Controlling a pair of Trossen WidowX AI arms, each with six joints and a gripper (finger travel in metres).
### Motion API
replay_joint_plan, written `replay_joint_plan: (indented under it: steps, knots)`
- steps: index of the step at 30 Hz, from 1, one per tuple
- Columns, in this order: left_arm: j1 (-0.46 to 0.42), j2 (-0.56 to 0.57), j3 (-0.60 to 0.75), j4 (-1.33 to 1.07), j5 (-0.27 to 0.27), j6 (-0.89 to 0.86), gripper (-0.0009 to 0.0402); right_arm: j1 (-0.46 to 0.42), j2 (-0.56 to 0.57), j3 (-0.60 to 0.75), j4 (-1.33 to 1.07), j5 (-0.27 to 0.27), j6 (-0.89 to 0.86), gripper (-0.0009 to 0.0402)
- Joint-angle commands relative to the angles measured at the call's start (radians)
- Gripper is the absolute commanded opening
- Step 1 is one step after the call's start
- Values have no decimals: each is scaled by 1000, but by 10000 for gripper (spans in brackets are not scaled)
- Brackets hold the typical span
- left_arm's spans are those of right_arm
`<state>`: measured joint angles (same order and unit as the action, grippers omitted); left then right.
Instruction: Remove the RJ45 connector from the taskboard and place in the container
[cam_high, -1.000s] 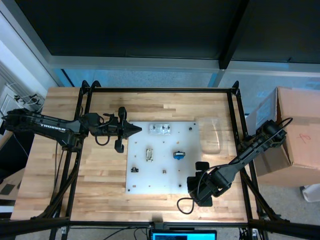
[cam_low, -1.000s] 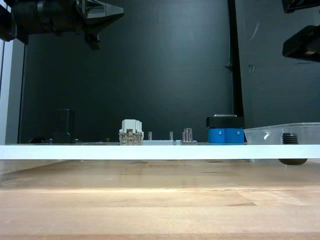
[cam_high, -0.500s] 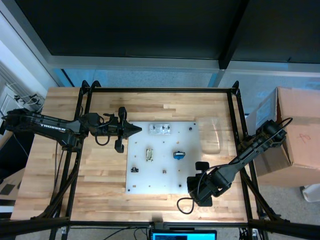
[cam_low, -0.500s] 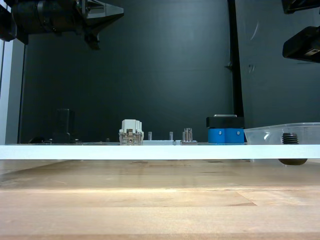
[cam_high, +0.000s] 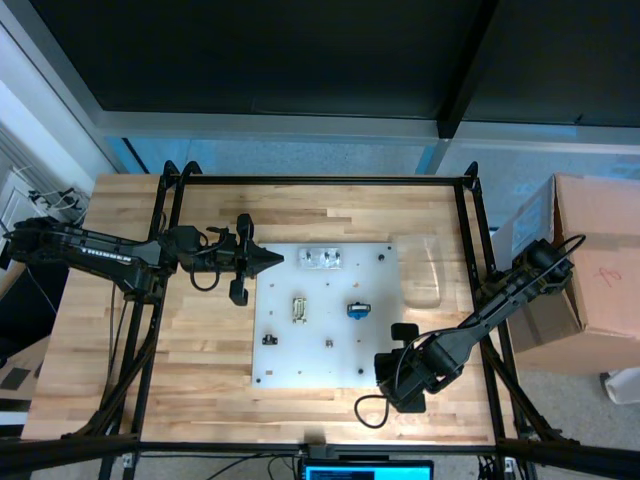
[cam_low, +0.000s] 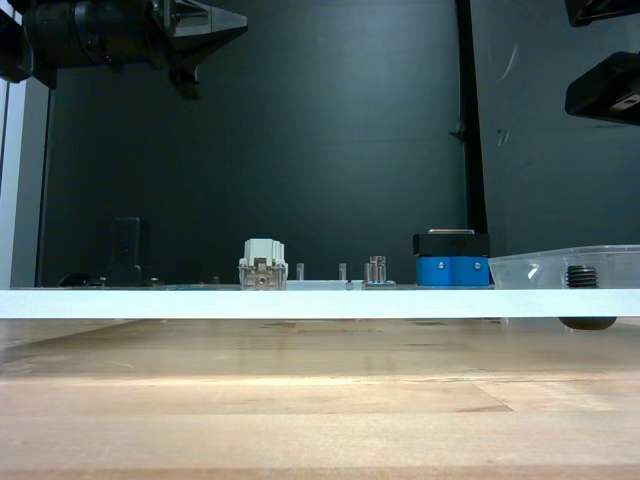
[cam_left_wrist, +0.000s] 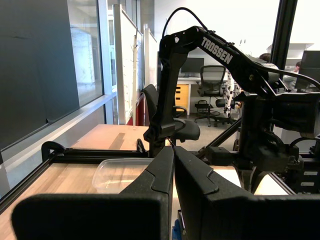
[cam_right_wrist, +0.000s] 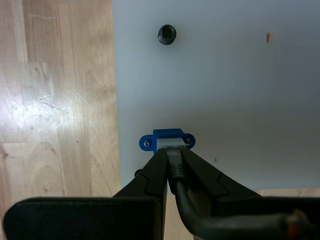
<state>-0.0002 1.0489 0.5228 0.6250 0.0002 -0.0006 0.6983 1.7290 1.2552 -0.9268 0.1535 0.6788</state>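
Note:
The RJ45 connector (cam_right_wrist: 173, 159), grey with a black cable, sits between the fingers of my right gripper (cam_right_wrist: 172, 152), which is shut on it. It hangs clear of its blue seat (cam_right_wrist: 167, 141) on the white taskboard (cam_high: 300, 350). In the high view my right gripper (cam_high: 403, 331) is over the board's near right part, right of the blue seat (cam_high: 357, 310). The low view shows the right arm (cam_low: 605, 90) well above the board. The clear container (cam_high: 422, 270) lies beside the board's right edge. My left gripper (cam_high: 272, 258) is shut and empty, raised over the board's left edge.
A grey-white connector (cam_high: 298, 308) and a silver block (cam_high: 323, 259) stand on the board, with a small metal stud (cam_low: 375, 270). A cardboard box (cam_high: 590, 270) stands past the table's right edge. Black frame rails (cam_high: 320, 181) border the table.

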Motion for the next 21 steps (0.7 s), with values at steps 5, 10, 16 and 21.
replay_joint_plan:
  steps: [5, 10, 16, 21]
  knots:
    - [0, 0, 0, 0, 0, 0, 0, 0, -22, 5, -8, 3, -7, 0]
    - [0, 0, 0, 0, 0, 0, 0, -2, -37, 5, -8, 3, -8, 0]
    - [0, 0, 0, 0, 0, 0, 0, -5, -87, 5, -23, 3, -6, 0]
    - [0, 0, 0, 0, 0, 0, 0, -12, -130, 31, -66, 3, -6, 0]
